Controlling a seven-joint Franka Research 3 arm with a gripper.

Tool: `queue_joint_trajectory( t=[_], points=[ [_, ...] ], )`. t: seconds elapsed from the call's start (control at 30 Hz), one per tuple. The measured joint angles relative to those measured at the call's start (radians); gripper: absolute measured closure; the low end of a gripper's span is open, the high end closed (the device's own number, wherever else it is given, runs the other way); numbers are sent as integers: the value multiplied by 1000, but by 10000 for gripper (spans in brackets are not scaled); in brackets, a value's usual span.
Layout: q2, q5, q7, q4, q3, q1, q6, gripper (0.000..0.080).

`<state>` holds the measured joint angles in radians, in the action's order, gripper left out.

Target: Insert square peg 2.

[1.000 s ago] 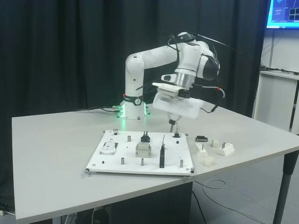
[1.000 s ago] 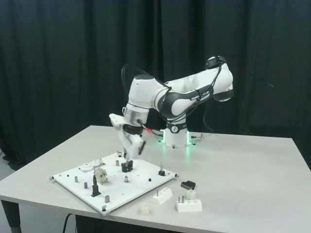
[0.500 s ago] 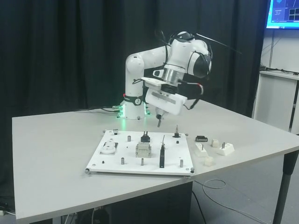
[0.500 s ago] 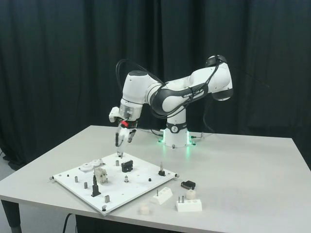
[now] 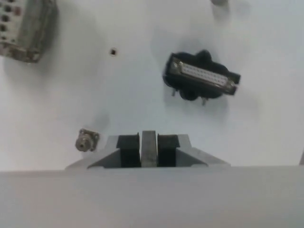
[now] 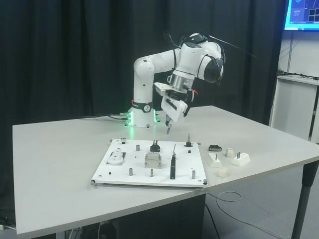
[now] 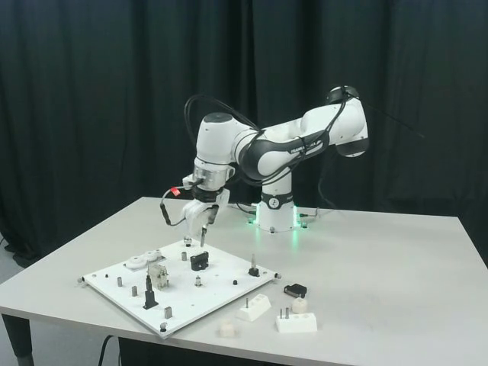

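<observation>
Two black fingers (image 5: 127,151) of the gripper (image 5: 148,151) pinch the grey square peg (image 5: 148,148) at the wrist view's lower centre. It hangs above the white board (image 6: 149,172), mid-frame in both room views.

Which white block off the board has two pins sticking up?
The front white block, nearest the table edge: two pins stand on it; the neighbouring block carries one.

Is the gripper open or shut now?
Shut on a peg. In the wrist view the gripper has both black fingers pressed against a grey peg above the white board.
</observation>
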<state>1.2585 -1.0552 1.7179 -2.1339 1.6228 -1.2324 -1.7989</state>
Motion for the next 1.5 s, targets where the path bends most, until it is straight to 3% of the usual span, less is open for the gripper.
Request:
queue_joint_trajectory(
  t=[0.27,0.5,0.9,1.5],
  points=[
    [0,-4,101,-32,0,-32,0,727],
    [0,-44,193,-51,0,-37,-3,727],
    [0,-131,237,-92,0,-37,-6,727],
    [0,-181,258,-115,-27,-37,1,727]
  ],
)
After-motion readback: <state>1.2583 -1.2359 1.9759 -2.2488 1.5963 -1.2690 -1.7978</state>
